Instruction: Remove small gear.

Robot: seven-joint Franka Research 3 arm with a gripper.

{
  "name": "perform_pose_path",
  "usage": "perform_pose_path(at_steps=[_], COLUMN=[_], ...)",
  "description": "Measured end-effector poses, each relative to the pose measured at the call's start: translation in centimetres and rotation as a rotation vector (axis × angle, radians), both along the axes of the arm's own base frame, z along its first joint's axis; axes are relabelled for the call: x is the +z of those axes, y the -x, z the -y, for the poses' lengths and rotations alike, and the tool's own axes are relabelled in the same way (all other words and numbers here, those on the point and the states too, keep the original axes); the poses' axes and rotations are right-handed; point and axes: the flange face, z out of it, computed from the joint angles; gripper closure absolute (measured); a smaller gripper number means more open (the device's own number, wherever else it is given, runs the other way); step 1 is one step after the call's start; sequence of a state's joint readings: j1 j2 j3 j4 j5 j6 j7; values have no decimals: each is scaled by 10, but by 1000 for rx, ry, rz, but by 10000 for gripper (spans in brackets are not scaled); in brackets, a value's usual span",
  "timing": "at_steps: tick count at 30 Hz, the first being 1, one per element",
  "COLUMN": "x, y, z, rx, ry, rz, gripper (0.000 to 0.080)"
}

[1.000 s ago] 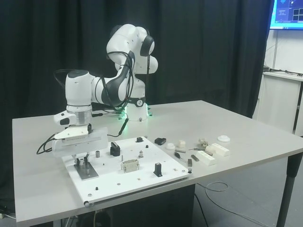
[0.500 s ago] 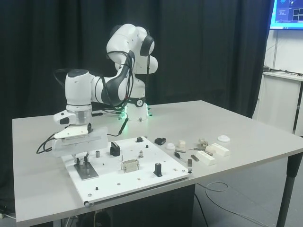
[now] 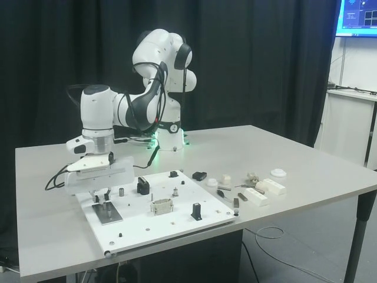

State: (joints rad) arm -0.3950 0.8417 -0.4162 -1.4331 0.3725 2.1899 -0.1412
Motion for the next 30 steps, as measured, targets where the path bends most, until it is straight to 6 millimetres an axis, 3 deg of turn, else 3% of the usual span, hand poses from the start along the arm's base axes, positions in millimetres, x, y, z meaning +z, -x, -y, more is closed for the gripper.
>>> perform_pose_path(at_steps=[14,30], x=[7,32], y=[-1,-2], z=[0,2], rx=[3,3], ry=[0,10], rz=[-11,-18], gripper=[605,605])
